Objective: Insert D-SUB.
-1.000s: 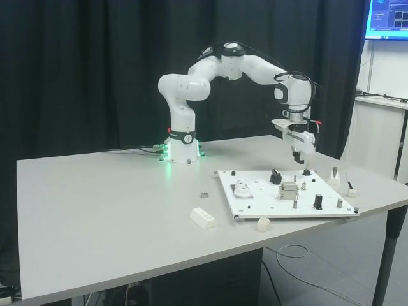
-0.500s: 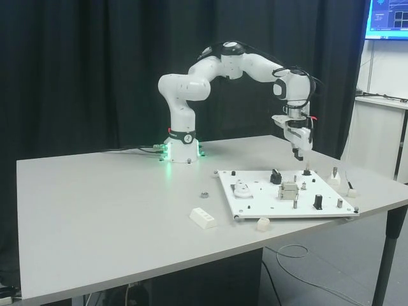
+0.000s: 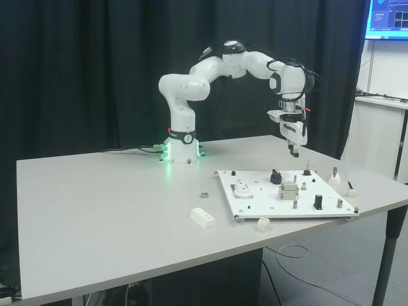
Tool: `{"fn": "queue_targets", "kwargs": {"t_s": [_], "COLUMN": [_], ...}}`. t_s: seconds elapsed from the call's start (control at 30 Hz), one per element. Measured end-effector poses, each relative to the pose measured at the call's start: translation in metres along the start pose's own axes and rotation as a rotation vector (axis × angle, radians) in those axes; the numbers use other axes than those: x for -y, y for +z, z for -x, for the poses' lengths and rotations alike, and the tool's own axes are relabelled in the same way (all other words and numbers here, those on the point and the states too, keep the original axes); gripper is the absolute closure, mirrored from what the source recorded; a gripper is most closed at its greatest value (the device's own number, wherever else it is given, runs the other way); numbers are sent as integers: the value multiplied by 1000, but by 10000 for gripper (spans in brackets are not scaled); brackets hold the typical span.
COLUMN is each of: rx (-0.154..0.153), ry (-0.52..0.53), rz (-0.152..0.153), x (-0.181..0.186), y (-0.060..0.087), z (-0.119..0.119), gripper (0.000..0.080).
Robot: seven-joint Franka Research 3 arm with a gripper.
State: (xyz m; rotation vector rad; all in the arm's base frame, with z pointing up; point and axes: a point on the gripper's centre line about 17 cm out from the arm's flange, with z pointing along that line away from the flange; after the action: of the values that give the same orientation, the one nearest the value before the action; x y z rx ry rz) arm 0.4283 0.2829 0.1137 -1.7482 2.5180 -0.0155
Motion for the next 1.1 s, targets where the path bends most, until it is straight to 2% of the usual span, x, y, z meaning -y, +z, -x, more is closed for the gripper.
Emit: {"fn": "queue_targets", "kwargs": {"t_s": [0.27, 0.47, 0.63, 0.8, 1.1], "rx": [-29, -79, -110, -121, -128], "ry": [-33, -76, -89, -82, -47], "rz": [-24, -47, -74, -95, -105], "x": [22, 37, 53, 69, 96], "y": [-13, -24, -31, -35, -39], "z": [-19, -35, -43, -50, -65], "gripper": [415, 415, 415, 415, 415]}}
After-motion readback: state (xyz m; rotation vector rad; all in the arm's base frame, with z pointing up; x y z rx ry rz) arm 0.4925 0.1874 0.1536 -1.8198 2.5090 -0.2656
